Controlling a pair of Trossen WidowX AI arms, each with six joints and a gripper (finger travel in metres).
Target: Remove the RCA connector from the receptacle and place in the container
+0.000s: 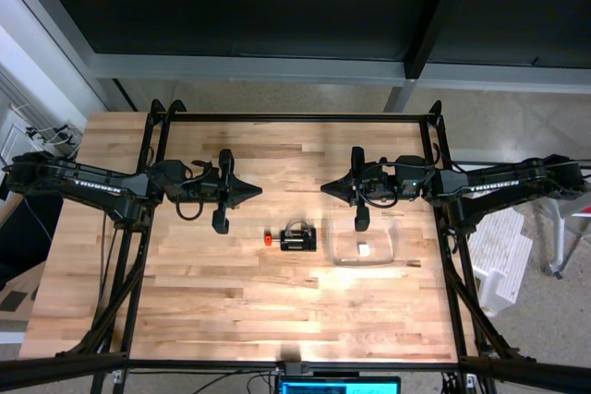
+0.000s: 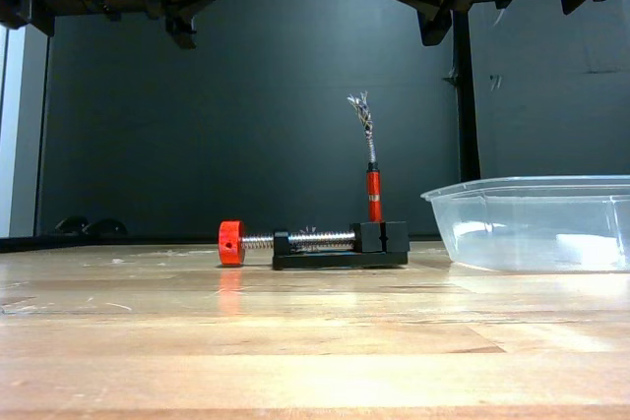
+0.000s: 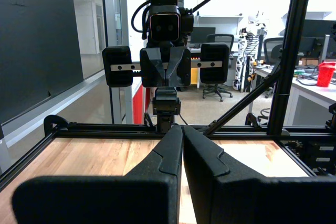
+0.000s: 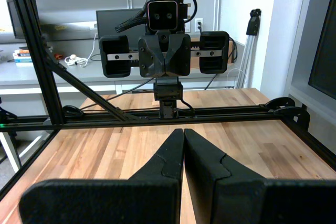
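The RCA plug [image 2: 374,194] is seen upright in the black holder [image 2: 335,243] beside the clear tray [image 2: 532,233], with the left gripper [image 1: 257,191] and right gripper [image 1: 325,188] held high above, jaws pressed together, so one is best opened, lowered and closed on the red barrel for a straight upward pull.

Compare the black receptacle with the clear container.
The receptacle is black, opaque and low, with a red-orange knob; the container is clear, wider and taller. The receptacle holds the RCA connector upright; the container holds a small white chip. Both rest on the table, side by side, apart. The left gripper and right gripper hang shut above the table, facing each other.
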